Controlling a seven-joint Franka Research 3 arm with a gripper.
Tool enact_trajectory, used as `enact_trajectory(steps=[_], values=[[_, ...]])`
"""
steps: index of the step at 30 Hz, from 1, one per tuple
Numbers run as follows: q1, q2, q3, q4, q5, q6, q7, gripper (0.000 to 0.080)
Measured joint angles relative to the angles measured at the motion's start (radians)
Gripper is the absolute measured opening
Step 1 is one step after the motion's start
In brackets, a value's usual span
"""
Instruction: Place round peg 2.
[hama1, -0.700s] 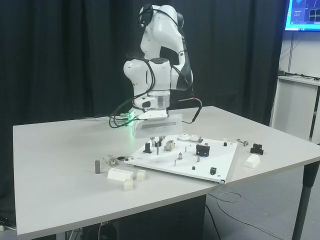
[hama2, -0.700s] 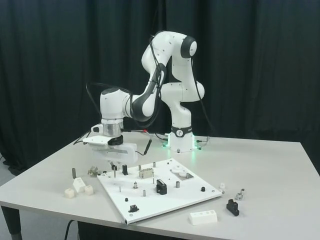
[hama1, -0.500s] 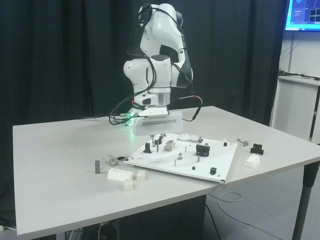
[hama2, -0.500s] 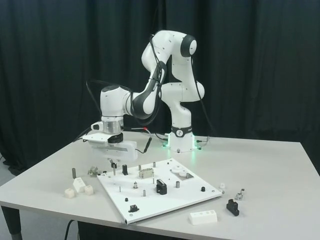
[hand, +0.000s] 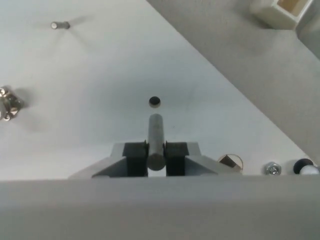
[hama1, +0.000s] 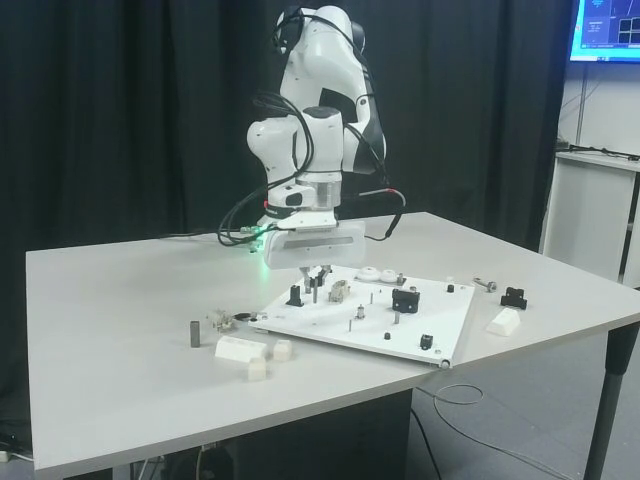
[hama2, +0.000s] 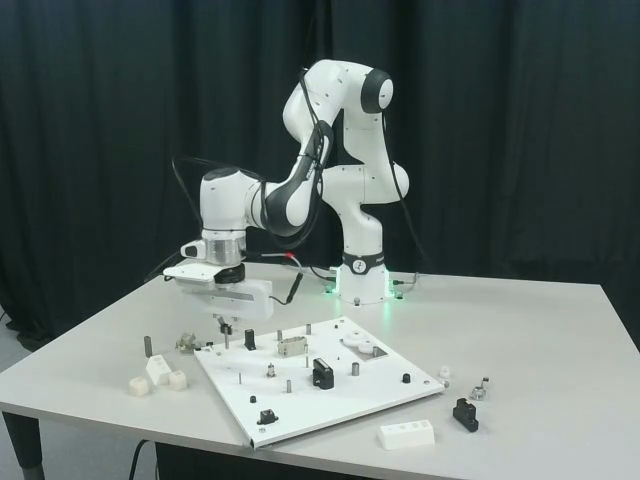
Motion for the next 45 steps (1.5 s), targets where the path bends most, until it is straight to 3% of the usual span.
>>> enact_trajectory(steps=[32, 45], values=[[0.014, 0.001, 0.009, 0.022, -0.001, 0.002, 0.0, 0.0074], [0.062, -0.013, 0.06, 0.043, 0.029, -0.017, 0.042, 0.0074]])
